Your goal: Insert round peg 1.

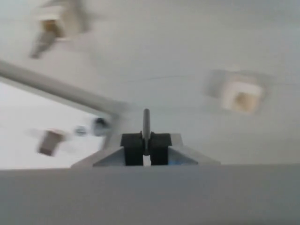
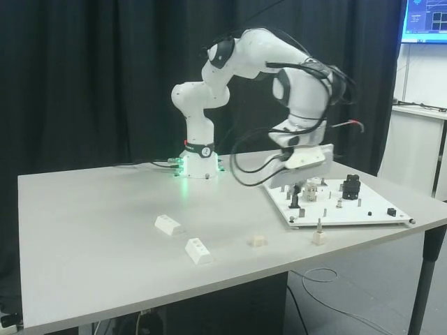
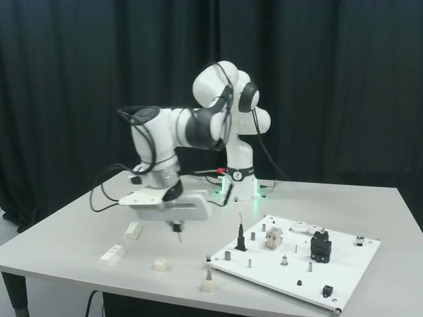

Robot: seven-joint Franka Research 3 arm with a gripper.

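Wrist view gives you the clearest answer on progress: the gripper [image 1: 146,149] is pinched on the peg [image 1: 146,123], a thin grey pin standing out past the two black pads [image 1: 133,148] at the lower middle of the frame. So the pick is done, and what you have left is the carry and the insertion.

Nearest the camera in the second room view, at the lower middle, you see two small blocks on the table [image 3: 79,218]: one [image 3: 208,284] with a short pin standing in it, just off the near corner of the board [image 3: 344,277], and another [image 3: 159,264] to its left with nothing in it. That second block looks like the peg's former holder, though I cannot be sure.

A little farther back, at centre, the gripper hangs over bare table with the peg tip [image 3: 178,239] pointing down and clear of the surface. It is left of the board, not over it.

The board fills the lower right, carrying a black post [image 3: 240,239], a black fixture [image 3: 320,246] and several small pins and holes. You cannot tell from here which hole takes this peg.

Farthest back, the arm's base [image 3: 239,176] stands with a green glow at its foot.

My judgement: roughly halfway. You must move right over the board, line up above the hole, lower and release.
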